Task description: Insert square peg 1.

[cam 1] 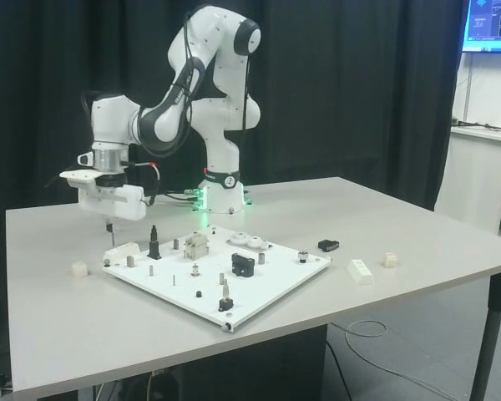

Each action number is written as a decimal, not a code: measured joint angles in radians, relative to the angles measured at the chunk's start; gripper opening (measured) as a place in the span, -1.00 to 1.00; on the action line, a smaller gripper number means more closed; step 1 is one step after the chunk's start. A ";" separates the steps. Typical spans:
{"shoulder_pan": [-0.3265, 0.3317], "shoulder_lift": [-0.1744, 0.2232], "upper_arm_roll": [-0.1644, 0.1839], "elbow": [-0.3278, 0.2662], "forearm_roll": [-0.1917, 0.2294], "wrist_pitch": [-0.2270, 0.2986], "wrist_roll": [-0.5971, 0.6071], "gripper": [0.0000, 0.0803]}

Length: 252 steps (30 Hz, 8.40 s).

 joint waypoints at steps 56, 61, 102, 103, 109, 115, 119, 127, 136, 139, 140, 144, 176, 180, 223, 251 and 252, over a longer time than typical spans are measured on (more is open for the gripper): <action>0.151 -0.093 -0.034 0.257 -0.193 -0.393 -0.360 -0.93; 0.200 -0.099 -0.033 0.258 -0.217 -0.410 -0.392 -0.93; 0.502 -0.144 -0.030 0.091 -0.294 -0.248 -0.632 -0.93; 0.507 -0.144 -0.030 0.083 -0.296 -0.234 -0.632 -0.93; 0.525 -0.143 -0.028 0.032 -0.300 -0.143 -0.632 -0.93; 0.527 -0.139 -0.014 -0.015 -0.300 -0.053 -0.632 -0.93; 0.527 -0.136 -0.003 -0.039 -0.299 -0.005 -0.632 -0.93; 0.527 -0.128 0.014 -0.067 -0.297 0.052 -0.632 -0.93; 0.525 -0.107 0.023 -0.075 -0.279 0.078 -0.632 -0.93; 0.525 -0.100 0.025 -0.075 -0.268 0.082 -0.632 -0.93; 0.525 -0.098 0.026 -0.075 -0.266 0.085 -0.632 -0.93; 0.523 -0.090 0.032 -0.075 -0.258 0.091 -0.632 -0.93; 0.452 -0.057 0.108 -0.069 -0.197 0.118 -0.716 -0.93; 0.447 -0.052 0.112 -0.066 -0.186 0.118 -0.727 -0.93; 0.421 -0.027 0.138 -0.046 -0.129 0.120 -0.749 -0.93; 0.412 -0.021 0.141 -0.036 -0.110 0.107 -0.753 -0.93; 0.411 -0.021 0.141 -0.036 -0.106 0.105 -0.752 -0.93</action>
